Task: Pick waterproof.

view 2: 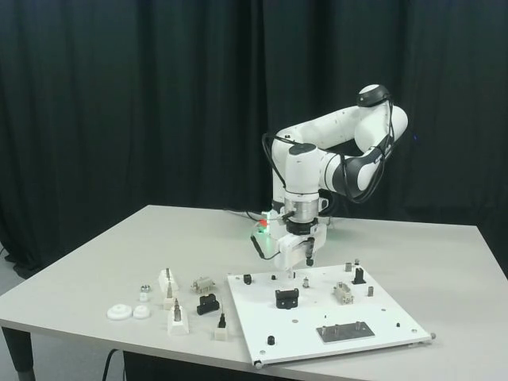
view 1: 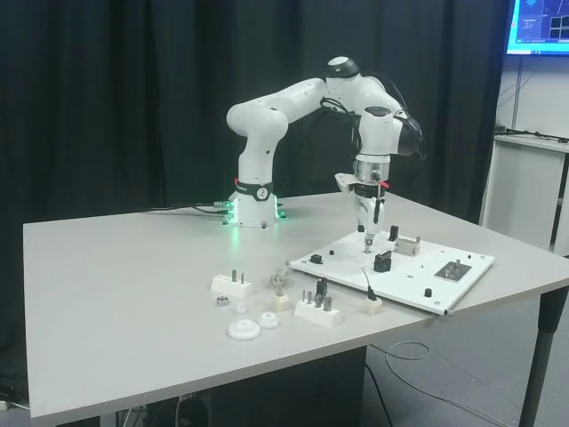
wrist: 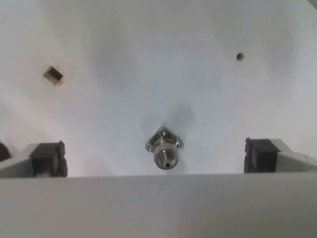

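The waterproof connector (wrist: 165, 148) is a small metal fitting with a flanged base, standing upright on the white board (wrist: 148, 59). In the wrist view it sits between my two fingertips, a little nearer the left pad (wrist: 48, 159) than the right one. My gripper (wrist: 153, 157) is open with nothing held. The first room view shows the gripper (view 1: 367, 229) pointing straight down just above the connector (view 1: 367, 244) near the board's far edge. From the second room view, the gripper (view 2: 306, 264) hovers over the same connector (view 2: 305, 281).
The white board (view 1: 404, 283) also carries black blocks (view 1: 383, 261), a grey plate (view 1: 452, 270) and a metal part (view 1: 408, 246). A square socket (wrist: 53, 75) and a small hole (wrist: 240, 56) lie beyond the connector. White holders (view 1: 231, 283) and gears (view 1: 242, 331) sit on the grey table.
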Controlling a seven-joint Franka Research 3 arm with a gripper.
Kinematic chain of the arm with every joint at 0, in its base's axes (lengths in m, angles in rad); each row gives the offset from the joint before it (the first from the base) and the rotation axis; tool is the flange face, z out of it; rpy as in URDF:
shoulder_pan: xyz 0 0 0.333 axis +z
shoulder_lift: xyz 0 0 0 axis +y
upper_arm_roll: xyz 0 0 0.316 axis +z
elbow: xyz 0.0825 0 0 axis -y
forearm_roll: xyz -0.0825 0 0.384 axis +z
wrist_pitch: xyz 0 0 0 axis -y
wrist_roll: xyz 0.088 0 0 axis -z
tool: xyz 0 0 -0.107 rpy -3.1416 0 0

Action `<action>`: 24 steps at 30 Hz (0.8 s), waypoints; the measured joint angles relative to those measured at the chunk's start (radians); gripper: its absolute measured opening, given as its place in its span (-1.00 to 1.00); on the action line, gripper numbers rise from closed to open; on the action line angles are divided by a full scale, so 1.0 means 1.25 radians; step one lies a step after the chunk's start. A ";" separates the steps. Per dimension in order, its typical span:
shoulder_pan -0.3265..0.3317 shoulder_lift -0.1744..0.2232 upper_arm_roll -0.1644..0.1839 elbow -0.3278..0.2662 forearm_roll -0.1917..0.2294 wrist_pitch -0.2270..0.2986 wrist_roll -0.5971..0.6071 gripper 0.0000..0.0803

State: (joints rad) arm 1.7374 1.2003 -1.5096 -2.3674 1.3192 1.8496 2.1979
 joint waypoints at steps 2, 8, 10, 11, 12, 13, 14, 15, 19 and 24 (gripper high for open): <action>0.000 0.001 0.000 0.001 -0.003 0.000 0.000 0.99; 0.000 0.004 -0.001 0.004 -0.013 0.000 0.000 0.99; 0.001 0.007 -0.001 0.004 -0.015 0.000 0.000 0.99; 0.001 0.008 -0.002 0.005 -0.016 0.000 0.000 0.99; 0.001 0.008 -0.002 0.005 -0.018 0.000 0.000 0.99; 0.001 0.009 -0.002 0.005 -0.020 0.000 0.000 0.99; 0.002 0.009 -0.003 0.005 -0.023 0.000 0.000 0.99; 0.002 0.009 -0.003 0.006 -0.027 0.001 0.000 0.99; 0.002 0.009 -0.007 0.008 -0.040 0.001 -0.003 0.99; 0.004 0.009 -0.015 0.008 -0.061 0.001 -0.032 0.99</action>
State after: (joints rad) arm 1.7430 1.2112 -1.5285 -2.3569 1.2424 1.8510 2.1575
